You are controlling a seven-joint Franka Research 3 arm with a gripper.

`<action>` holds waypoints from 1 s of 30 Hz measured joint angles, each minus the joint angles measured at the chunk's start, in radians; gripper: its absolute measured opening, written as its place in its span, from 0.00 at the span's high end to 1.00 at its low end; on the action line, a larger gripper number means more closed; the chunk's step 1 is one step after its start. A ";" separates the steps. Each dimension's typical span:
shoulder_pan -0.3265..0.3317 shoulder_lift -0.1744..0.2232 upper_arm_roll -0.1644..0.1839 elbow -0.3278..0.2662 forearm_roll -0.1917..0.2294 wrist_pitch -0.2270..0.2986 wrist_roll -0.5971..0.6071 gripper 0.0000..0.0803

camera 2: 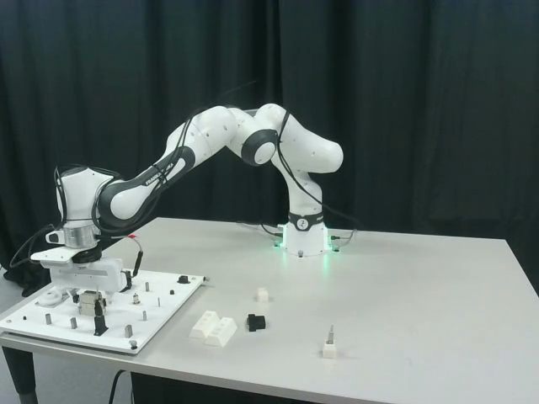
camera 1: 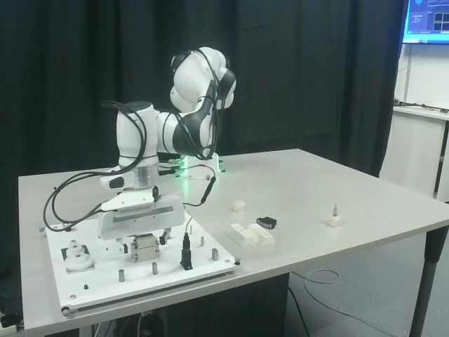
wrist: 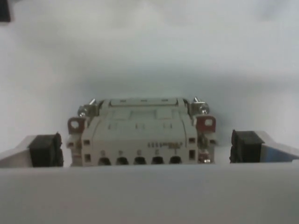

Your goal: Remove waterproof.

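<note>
On the grey table (camera 1: 309,189), a white board (camera 1: 210,270) is laid flat so that the waterproof connector (wrist: 140,133) is presented upright between the spread, empty fingers (wrist: 46,149) of the gripper (wrist: 145,150), which is positioned for clamping it.

We see our arm (camera 2: 210,139) stretched out low from its base, wrist pointing down, gripper (wrist: 145,148) fingers (wrist: 46,149) spread wide.
</note>
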 joint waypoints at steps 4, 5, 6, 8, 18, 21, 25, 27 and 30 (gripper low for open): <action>0.000 0.000 -0.003 0.000 0.000 -0.001 -0.011 0.00; 0.001 0.000 -0.003 0.001 0.000 -0.002 -0.011 0.00; 0.001 0.000 -0.004 0.001 0.000 -0.002 -0.011 0.00; 0.002 0.000 -0.004 0.003 0.000 -0.004 -0.011 0.00; 0.010 0.000 -0.007 0.009 -0.002 -0.008 -0.008 0.00; 0.014 0.000 -0.012 0.009 -0.008 -0.008 -0.003 0.00; 0.019 0.000 -0.018 0.009 -0.016 -0.009 0.004 0.00; 0.020 0.000 -0.018 0.009 -0.021 -0.009 0.006 0.00; 0.022 0.000 -0.018 0.009 -0.028 -0.009 0.009 0.00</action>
